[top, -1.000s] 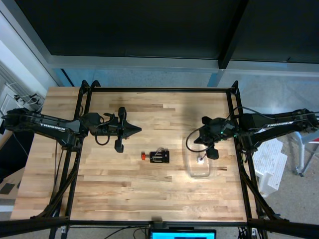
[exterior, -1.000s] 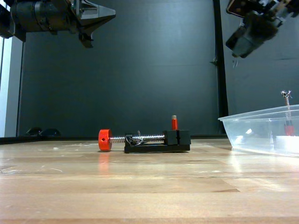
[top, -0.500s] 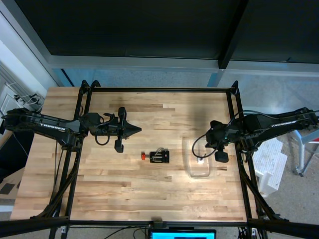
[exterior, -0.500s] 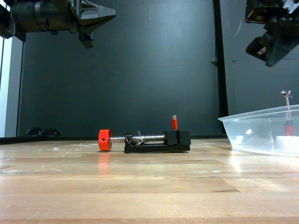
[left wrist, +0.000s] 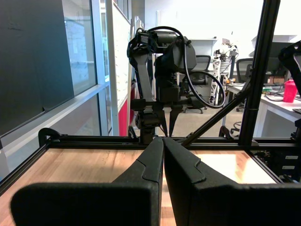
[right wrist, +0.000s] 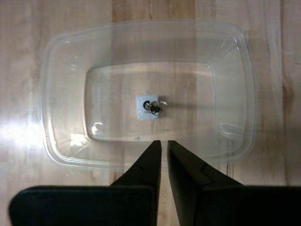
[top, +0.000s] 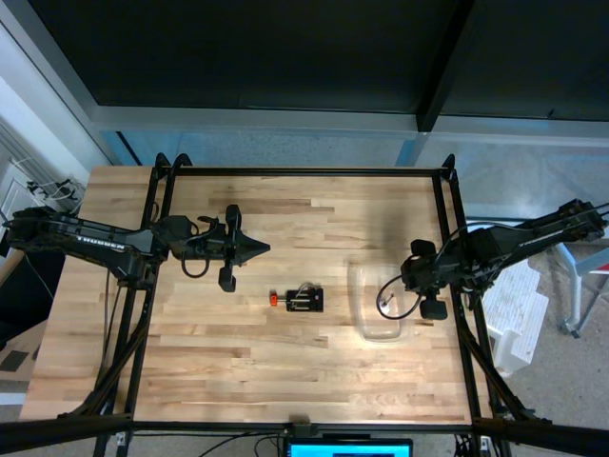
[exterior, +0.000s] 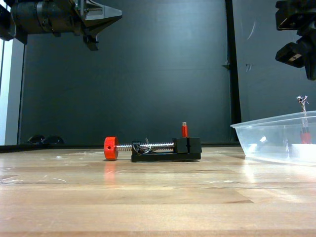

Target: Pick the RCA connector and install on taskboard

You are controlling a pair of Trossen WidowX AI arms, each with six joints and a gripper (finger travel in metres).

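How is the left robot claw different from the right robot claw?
The left gripper points sideways, level across the table; the right gripper points straight down. The left gripper hangs left of the taskboard; the right gripper looks down on the clear tray with the RCA connector inside. Both are black, high up, and hold nothing.

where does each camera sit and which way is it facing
High: above near edge, looking down on table, both arms, taskboard.
Low: table-top height, level at taskboard; arms overhead.
Left wrist: left gripper high over table's left, facing the right arm.
Right wrist: right gripper above clear tray, looking down at RCA connector.
Shared: high and right wrist both show the tray.
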